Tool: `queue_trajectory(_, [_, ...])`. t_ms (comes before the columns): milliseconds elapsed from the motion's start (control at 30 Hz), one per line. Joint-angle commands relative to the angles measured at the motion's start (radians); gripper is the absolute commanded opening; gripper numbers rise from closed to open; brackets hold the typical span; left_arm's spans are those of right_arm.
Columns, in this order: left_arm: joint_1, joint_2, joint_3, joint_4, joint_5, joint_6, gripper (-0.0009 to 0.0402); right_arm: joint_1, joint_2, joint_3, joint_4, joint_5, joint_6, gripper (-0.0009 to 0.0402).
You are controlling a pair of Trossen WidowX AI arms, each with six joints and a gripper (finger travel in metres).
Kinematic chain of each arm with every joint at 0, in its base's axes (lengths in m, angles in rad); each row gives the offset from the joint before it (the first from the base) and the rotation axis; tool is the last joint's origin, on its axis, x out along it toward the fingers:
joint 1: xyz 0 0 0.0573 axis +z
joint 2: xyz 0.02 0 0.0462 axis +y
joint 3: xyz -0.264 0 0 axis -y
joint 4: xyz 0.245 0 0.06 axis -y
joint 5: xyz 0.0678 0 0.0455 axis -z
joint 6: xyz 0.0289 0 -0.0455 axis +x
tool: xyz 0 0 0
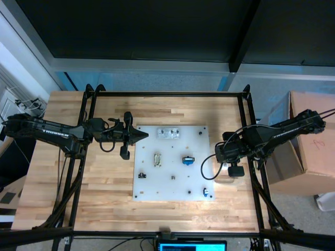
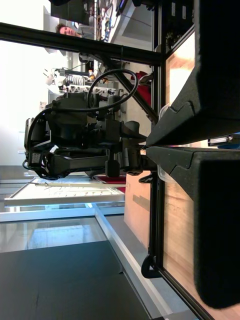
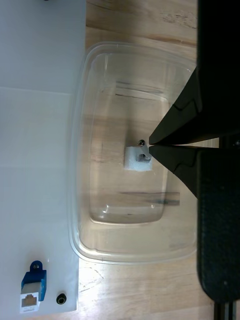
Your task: Pick the RJ45 connector and install on the taskboard
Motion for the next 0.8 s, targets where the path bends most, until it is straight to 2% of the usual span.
queue_trajectory(33, [0.000, 0.000, 0.000, 0.000, 0.000, 0.000, 0.0001, 0.000, 0.000, -0.001, 0.003, 0.001, 0.000, 0.0000])
queue_trajectory(233, [0.000, 0.000, 0.000, 0.000, 0.000, 0.000, 0.0001, 0.000, -0.013, -0.005, -0.005, 0.000, 0.009, 0.0000])
queue_trajectory(533, [0.000, 0.000, 0.000, 0.000, 0.000, 0.000, 0.0001, 0.002, -0.153, -0.081, -0.024, 0.009, 0.074, 0.0000])
queue_trajectory(733, [0.000, 0.000, 0.000, 0.000, 0.000, 0.000, 0.0001, 0.004, -0.123, -0.104, -0.022, 0.010, 0.080, 0.0002])
queue_trajectory(800, [0.000, 0.000, 0.000, 0.000, 0.000, 0.000, 0.0001, 0.005, -0.110, -0.104, -0.022, 0.000, 0.084, 0.0014])
